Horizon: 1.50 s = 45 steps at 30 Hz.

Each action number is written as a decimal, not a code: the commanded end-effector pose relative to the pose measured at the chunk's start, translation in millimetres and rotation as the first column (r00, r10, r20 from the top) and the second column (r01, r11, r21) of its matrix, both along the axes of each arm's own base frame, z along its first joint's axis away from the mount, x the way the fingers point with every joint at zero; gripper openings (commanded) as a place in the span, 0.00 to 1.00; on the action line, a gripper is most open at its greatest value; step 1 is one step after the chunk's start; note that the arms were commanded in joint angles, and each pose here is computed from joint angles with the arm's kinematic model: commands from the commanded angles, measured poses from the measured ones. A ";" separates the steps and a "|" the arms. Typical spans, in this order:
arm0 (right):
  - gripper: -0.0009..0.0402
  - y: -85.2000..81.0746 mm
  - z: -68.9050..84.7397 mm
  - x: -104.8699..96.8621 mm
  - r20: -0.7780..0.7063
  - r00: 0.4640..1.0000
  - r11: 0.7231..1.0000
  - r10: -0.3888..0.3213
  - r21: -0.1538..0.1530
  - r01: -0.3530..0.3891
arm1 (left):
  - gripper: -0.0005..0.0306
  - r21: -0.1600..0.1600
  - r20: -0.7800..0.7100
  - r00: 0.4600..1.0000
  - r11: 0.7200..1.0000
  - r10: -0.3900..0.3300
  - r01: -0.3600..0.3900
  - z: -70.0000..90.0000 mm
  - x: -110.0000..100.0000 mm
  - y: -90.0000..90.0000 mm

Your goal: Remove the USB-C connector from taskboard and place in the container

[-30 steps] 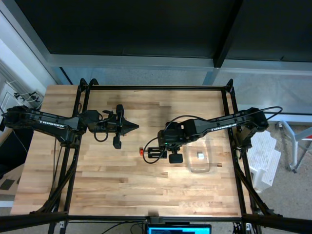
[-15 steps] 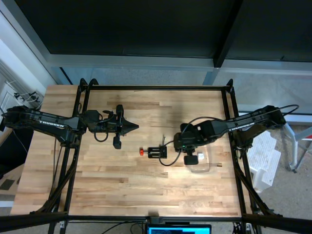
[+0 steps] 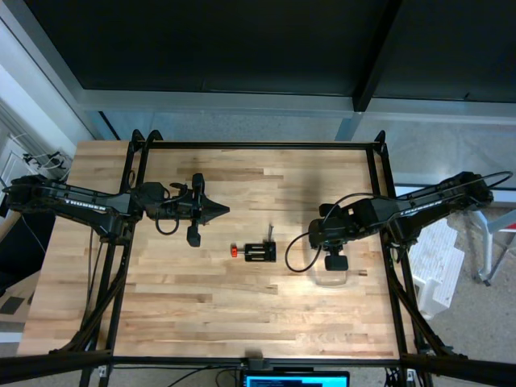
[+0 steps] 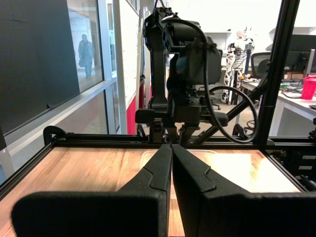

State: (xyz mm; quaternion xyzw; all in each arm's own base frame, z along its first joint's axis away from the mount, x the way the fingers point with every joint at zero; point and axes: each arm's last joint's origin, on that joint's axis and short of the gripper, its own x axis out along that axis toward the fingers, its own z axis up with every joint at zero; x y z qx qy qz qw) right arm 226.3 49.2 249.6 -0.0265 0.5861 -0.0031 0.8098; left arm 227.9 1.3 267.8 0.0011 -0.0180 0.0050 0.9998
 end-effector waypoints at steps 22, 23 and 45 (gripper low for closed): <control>0.02 -9.1 -23.8 -32.9 -0.037 0.999 0.998 -0.023 -0.058 0.021 | 0.02 0.000 0.000 1.000 1.000 0.000 0.000 0.1 0.1 0.0; 0.02 -9.1 -24.3 -33.0 -0.039 0.999 0.998 -0.023 -0.059 0.021 | 0.02 0.000 0.000 1.000 1.000 0.000 0.000 0.1 0.1 0.0; 0.38 -7.8 -24.8 -32.0 -0.034 0.999 0.998 -0.036 -0.060 0.034 | 0.02 0.000 0.000 1.000 1.000 0.000 0.000 0.1 0.1 0.1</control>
